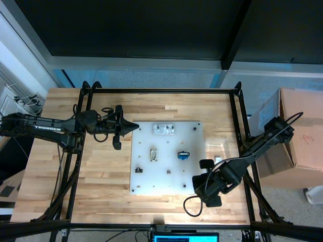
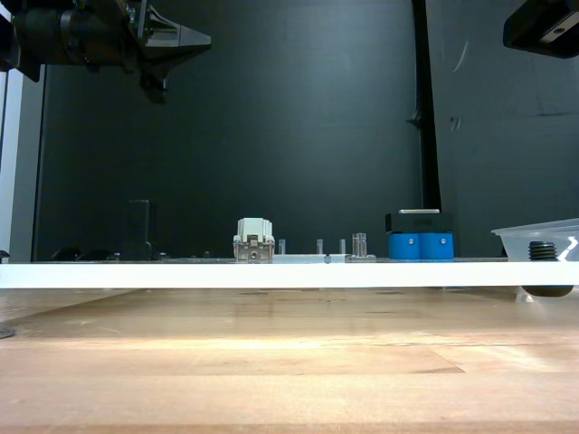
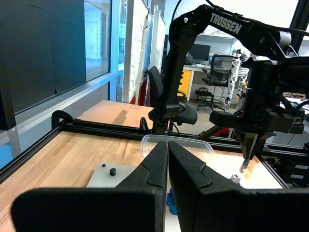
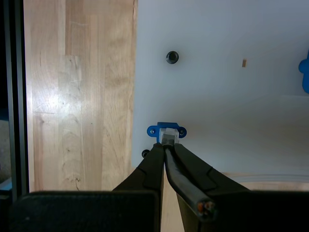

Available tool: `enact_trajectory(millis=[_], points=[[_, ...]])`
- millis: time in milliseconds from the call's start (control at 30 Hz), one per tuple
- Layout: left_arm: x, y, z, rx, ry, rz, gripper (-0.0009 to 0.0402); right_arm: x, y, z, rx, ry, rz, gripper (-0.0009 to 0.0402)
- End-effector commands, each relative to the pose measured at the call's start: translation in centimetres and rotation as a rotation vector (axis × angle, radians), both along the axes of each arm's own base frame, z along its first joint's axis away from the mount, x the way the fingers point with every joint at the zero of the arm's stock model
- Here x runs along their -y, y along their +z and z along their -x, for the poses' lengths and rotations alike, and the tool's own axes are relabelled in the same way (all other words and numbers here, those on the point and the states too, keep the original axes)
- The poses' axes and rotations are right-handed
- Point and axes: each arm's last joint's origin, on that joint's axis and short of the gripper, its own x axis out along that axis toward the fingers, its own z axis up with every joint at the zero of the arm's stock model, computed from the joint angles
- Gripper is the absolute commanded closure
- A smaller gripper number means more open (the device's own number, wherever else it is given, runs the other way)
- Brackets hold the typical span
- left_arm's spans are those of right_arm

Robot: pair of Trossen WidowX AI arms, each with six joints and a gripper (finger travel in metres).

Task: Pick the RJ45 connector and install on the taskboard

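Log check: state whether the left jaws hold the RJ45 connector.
No: left gripper, above the board's left edge, is shut empty; right gripper, over its near right corner, holds the RJ45 connector.

Black arms (image 1: 50, 126) — white TROSSEN lettering (image 3: 225, 23).

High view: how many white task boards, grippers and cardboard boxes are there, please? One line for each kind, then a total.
White task board: 1
Grippers: 2, left gripper shut above the task board's far left corner, right gripper shut on the RJ45 connector at a blue mount; how deep, cannot tell.
Cardboard box: 1
Total: 4
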Motion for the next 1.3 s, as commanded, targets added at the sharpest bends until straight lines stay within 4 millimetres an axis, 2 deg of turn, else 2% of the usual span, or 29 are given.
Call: enact_trajectory(millis=[33, 800, 1300], points=[[0.0, 0.0, 0.0, 0.0, 0.0, 0.0, 0.0393, 0.0, -0.2, 0.1, -0.004, 0.005, 0.005, 0.0393], [0.0, 0.0, 0.0, 0.001, 0.0, 0.0, 0.0393, -0.2, -1.8, 0.6, -0.002, 0.018, 0.024, 0.0393], [0.0, 0.0, 0.0, 0.001, 0.0, 0.0, 0.0393, -0.3, -1.9, 0.8, -0.01, 0.031, 0.034, 0.0393]])
